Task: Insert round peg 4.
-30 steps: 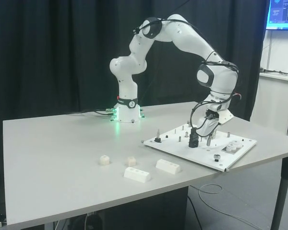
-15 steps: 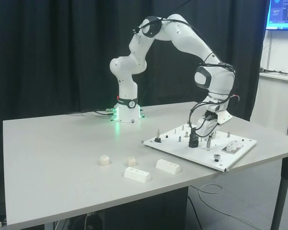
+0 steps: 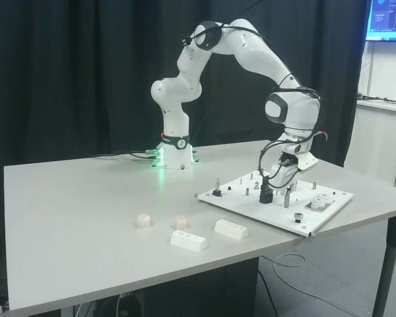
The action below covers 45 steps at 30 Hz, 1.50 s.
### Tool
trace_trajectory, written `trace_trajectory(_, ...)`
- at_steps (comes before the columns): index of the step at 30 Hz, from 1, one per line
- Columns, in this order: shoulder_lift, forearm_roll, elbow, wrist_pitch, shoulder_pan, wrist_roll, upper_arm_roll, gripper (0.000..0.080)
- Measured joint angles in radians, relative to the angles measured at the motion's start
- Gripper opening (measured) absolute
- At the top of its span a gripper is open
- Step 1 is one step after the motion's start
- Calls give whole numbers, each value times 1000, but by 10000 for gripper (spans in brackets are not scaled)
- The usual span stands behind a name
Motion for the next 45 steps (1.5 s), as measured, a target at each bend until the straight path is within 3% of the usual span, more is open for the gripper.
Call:
trace_trajectory(16,-15,-4,-45,60,6,0,0,151)
trace_trajectory(45,-16,-22,-59,106,6,-10,-4,151)
